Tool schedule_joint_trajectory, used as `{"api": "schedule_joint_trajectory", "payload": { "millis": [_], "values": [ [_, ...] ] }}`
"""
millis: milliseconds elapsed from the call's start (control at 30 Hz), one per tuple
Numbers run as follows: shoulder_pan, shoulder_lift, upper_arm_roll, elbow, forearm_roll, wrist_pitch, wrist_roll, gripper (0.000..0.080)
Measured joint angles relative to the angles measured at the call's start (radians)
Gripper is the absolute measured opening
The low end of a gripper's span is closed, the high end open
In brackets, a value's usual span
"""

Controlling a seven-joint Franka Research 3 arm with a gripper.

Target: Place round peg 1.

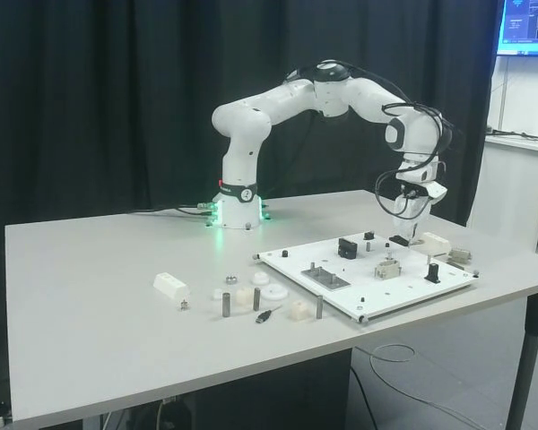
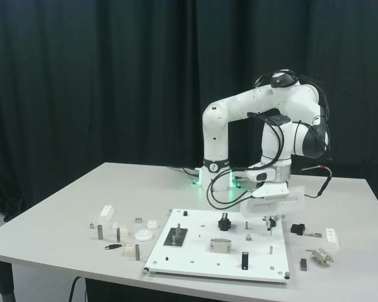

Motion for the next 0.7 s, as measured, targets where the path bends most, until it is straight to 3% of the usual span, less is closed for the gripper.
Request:
{"api": "schedule_joint_trajectory", "payload": {
  "millis": [700],
  "values": [
    [-0.004,0.0,-0.014,0.004,-0.01,-0.014,0.004,0.0017]
  ]
}}
